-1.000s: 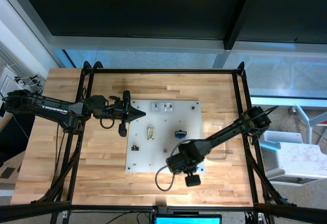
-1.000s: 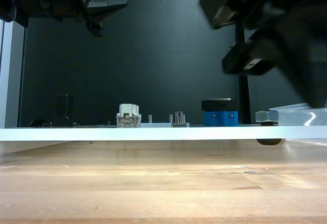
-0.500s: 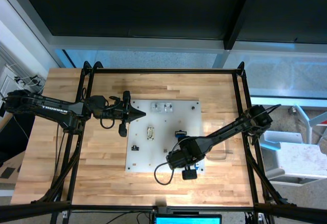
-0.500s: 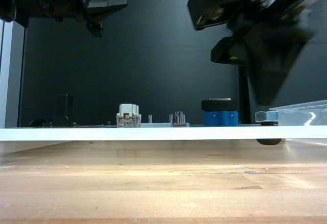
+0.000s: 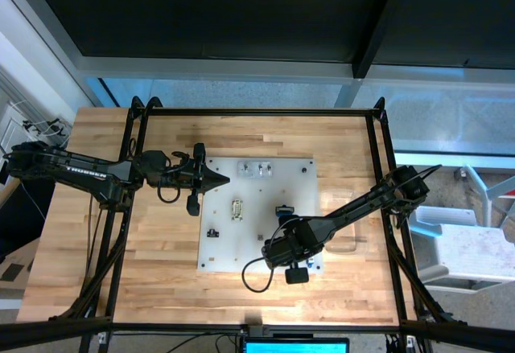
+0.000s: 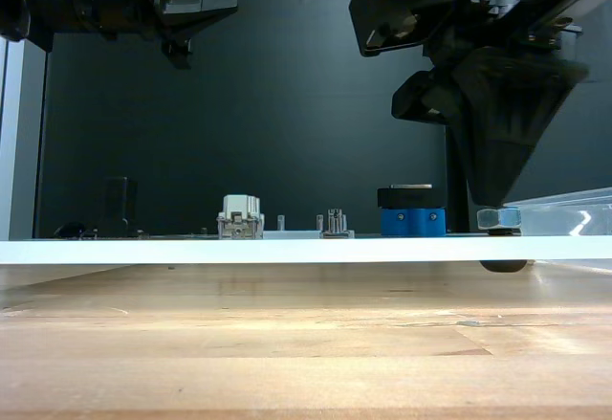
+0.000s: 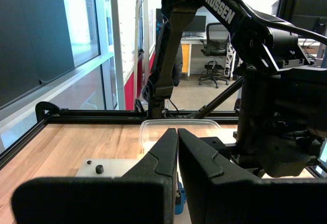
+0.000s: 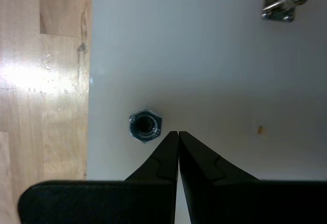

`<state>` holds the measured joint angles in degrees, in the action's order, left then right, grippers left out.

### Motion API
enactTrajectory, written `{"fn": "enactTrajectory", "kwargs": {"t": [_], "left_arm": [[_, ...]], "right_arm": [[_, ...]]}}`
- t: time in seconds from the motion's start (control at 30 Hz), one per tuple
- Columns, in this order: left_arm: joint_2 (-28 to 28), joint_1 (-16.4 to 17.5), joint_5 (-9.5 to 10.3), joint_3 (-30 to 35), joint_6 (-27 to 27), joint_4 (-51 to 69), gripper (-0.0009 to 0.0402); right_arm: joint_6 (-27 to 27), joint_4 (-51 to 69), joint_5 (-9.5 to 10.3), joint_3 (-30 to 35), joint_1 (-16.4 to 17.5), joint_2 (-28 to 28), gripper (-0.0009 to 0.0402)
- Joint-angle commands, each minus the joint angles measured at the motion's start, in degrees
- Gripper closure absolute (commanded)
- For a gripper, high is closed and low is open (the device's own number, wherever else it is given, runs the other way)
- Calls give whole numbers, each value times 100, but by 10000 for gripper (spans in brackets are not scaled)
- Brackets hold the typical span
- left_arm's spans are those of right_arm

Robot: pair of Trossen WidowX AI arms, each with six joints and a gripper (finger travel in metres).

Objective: Pick the M12 fastener and fasten on the M12 threads

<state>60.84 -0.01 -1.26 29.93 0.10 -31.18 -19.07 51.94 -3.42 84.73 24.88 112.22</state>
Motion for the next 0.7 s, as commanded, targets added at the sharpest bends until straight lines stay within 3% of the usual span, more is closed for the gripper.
{"fn": "enactTrajectory", "kwargs": {"t": [0.03, 0.37, 0.4, 0.43, 0.5, 0.53, 0.7], "left_arm": [[2, 2, 0, 2, 0, 0, 393], [2, 2, 0, 2, 0, 0, 393], [2, 0, 0, 2, 0, 0, 393], [2, 0, 0, 2, 0, 0, 393], [2, 2, 0, 2, 0, 0, 393], [2, 0, 0, 2, 0, 0, 393], [2, 0, 0, 2, 0, 0, 393]], "right_arm": [[0, -96, -4, -87, -4, 7, 393], [7, -225, 79, -155, 0, 7, 393], [15, -225, 238, -162, 2, 7, 393], [39, -229, 535, -166, 0, 7, 393], [284, -190, 1488, -166, -4, -15, 393], [321, -133, 1762, -157, -4, -39, 393], [334, 146, 1818, -79, -2, -120, 393]]}}
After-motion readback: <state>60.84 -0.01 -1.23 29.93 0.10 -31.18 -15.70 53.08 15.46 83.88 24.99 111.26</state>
